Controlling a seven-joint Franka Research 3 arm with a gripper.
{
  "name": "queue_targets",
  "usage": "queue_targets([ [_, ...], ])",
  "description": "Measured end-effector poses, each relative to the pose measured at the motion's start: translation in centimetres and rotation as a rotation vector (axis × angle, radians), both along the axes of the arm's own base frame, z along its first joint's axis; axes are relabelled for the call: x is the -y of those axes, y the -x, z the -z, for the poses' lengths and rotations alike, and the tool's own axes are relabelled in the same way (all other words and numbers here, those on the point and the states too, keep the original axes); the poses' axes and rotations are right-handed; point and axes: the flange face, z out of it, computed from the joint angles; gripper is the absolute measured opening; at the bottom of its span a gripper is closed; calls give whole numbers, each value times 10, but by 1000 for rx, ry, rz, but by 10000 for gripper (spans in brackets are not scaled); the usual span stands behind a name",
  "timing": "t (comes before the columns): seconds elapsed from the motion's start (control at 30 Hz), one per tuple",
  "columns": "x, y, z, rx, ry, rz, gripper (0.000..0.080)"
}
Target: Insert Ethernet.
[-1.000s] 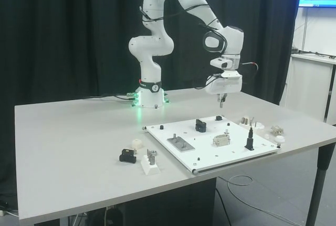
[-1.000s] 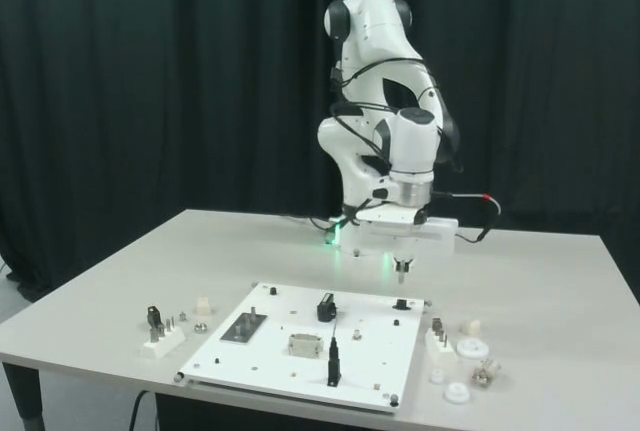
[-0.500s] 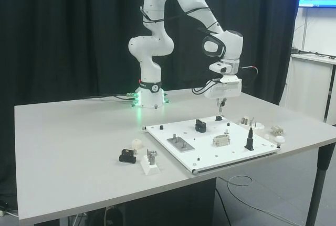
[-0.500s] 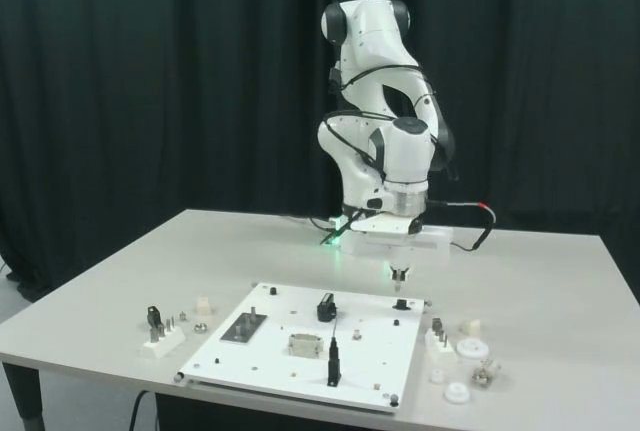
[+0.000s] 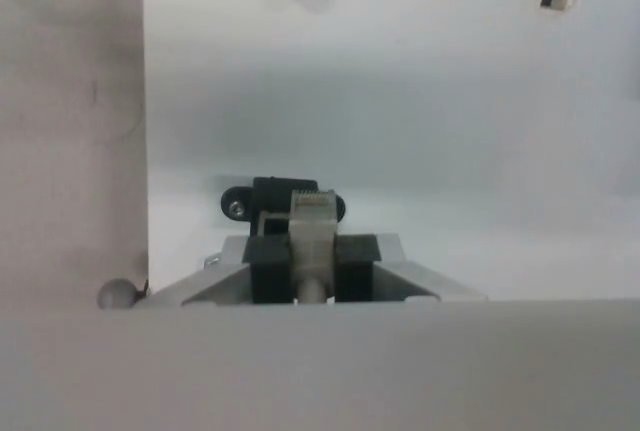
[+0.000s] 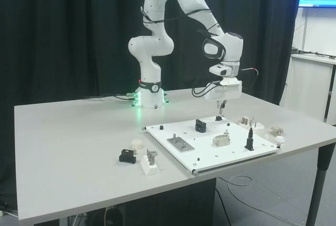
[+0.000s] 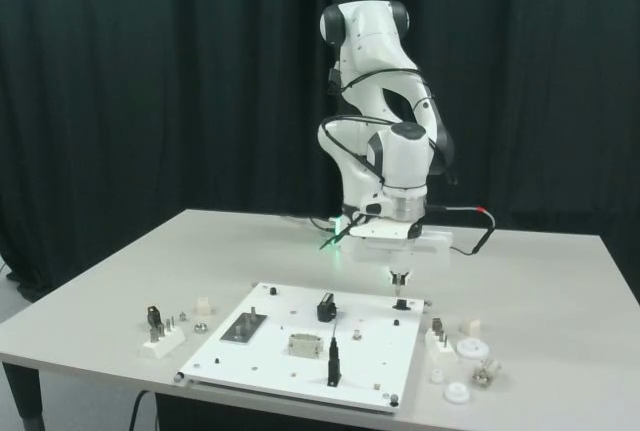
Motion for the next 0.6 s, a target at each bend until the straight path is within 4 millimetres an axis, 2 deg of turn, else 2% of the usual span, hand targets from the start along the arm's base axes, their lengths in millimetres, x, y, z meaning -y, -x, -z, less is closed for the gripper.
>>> queue_targets([
  [0.6,-6,4,3,-8,0,-13,84],
])
